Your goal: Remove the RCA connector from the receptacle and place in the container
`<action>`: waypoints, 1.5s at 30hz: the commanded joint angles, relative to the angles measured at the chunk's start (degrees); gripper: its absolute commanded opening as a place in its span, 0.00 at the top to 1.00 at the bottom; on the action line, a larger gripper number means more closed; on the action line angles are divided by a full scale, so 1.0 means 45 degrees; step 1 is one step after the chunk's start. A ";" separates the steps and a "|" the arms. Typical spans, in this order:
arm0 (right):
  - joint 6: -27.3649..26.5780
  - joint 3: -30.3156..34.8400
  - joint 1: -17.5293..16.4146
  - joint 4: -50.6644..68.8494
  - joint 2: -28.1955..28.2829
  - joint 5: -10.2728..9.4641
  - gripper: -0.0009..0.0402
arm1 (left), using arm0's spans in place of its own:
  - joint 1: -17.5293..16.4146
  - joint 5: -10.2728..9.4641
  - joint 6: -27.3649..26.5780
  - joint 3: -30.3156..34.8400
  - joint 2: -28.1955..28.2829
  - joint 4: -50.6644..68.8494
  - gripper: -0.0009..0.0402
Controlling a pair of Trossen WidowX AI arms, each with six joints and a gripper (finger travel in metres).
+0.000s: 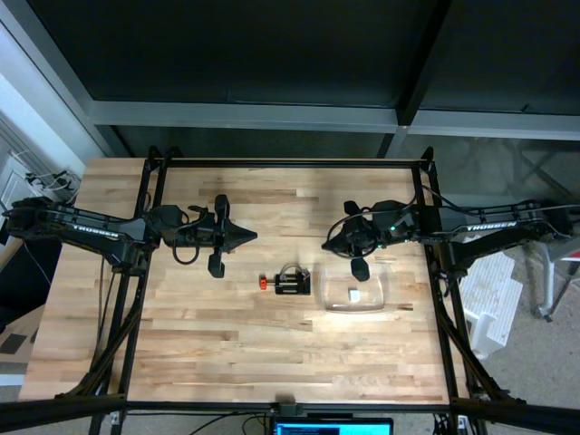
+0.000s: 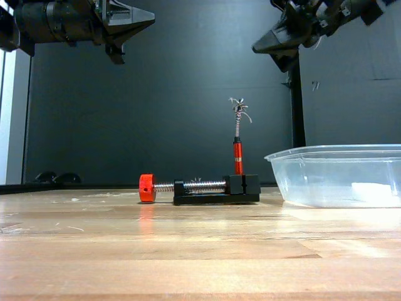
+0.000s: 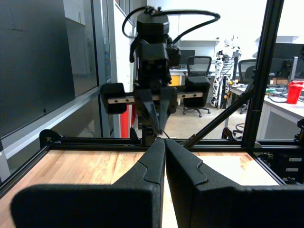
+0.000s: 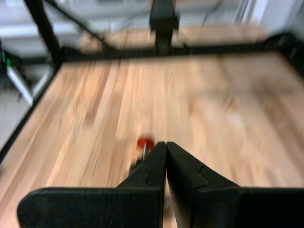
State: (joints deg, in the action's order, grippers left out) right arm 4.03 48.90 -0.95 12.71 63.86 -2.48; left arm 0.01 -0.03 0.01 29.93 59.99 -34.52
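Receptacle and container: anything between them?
Only bare table between receptacle and container, per the high view. Above hover the left end effector and right end effector, both shut.

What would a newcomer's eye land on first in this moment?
The red RCA connector stands upright in the black receptacle in the middle of the low view. It has a frayed wire at its top, and the clear container sits beside it toward the right arm. Above, the left pincer and right pincer hang high, both shut and empty, tips pointing inward.

Pale wooden table (image 1: pixel 227 344) inside a black frame (image 1: pixel 290 163), blue screen (image 1: pixel 333 427) at its near edge
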 commanded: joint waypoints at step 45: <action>0.0967 0.5508 -0.1749 0.6863 0.6756 0.1569 0.54 | 0.0000 0.0000 0.0000 0.0005 0.0005 0.0000 0.98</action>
State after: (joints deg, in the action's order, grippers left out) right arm 8.27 73.36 -8.75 43.92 93.32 3.95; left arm 0.01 -0.05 -0.01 29.95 59.99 -34.52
